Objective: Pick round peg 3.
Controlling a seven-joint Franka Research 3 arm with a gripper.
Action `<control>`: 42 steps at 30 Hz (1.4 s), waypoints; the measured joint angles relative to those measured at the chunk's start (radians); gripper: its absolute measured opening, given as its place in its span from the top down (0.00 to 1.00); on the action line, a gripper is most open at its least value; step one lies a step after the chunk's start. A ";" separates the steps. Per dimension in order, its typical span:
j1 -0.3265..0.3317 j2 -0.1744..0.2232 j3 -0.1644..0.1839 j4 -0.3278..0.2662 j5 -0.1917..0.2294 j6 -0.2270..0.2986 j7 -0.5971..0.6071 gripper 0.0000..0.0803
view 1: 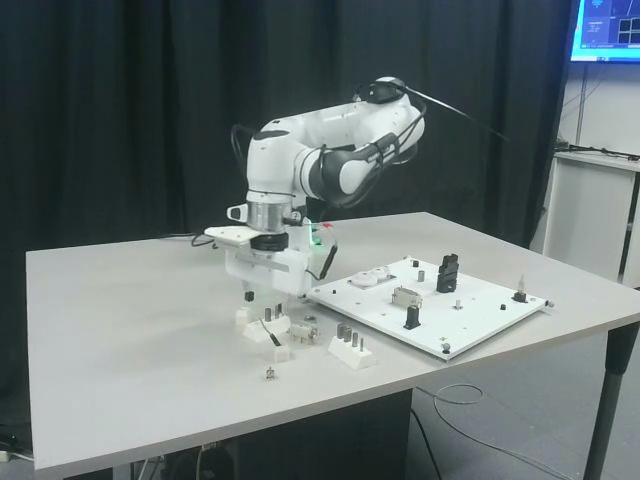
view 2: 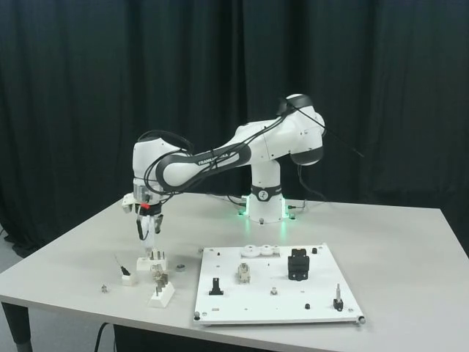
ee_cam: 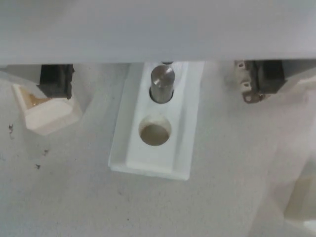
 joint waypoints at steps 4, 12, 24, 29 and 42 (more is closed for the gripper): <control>-0.007 0.001 0.012 0.010 -0.007 -0.002 0.016 0.00; -0.012 0.002 0.034 0.012 -0.007 -0.003 0.030 0.00; -0.013 0.009 0.043 0.013 -0.007 0.007 0.050 0.12; -0.013 0.009 0.043 0.013 -0.007 0.015 0.050 0.34; -0.010 0.008 0.043 0.017 -0.003 0.011 0.062 0.87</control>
